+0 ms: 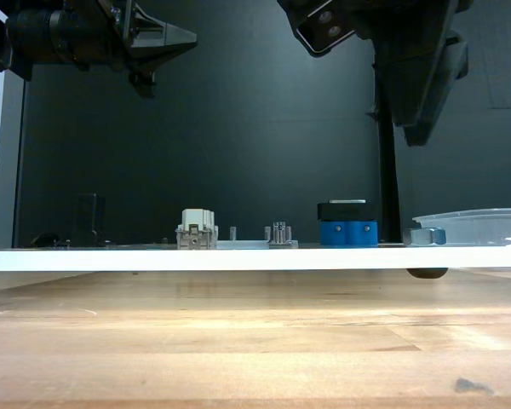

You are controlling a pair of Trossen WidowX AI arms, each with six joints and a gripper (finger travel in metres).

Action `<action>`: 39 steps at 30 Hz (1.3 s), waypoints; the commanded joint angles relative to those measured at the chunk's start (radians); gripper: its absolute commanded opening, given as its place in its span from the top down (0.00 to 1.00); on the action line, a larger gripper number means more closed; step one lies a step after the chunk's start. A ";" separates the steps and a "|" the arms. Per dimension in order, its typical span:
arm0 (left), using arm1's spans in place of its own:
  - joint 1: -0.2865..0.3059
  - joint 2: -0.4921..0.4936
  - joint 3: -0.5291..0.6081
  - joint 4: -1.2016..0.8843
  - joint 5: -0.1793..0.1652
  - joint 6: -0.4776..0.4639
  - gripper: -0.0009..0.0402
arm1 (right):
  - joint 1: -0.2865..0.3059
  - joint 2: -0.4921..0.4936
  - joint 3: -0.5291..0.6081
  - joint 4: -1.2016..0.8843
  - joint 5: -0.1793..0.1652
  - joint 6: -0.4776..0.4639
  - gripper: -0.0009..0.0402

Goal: Unfasten the M12 fastener and place in the container

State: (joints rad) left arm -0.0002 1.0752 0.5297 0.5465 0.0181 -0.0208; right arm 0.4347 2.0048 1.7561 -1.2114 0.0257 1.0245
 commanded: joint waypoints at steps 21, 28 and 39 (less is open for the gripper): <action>0.000 0.000 0.000 0.000 0.000 0.000 0.98 | 0.004 0.053 -0.044 0.073 0.000 0.016 0.39; 0.000 0.000 0.000 0.000 0.000 0.000 0.98 | 0.004 0.086 -0.047 0.101 -0.004 0.015 0.39; 0.000 0.000 0.000 0.000 0.000 0.000 0.98 | 0.005 0.097 -0.080 0.146 -0.022 -0.010 0.39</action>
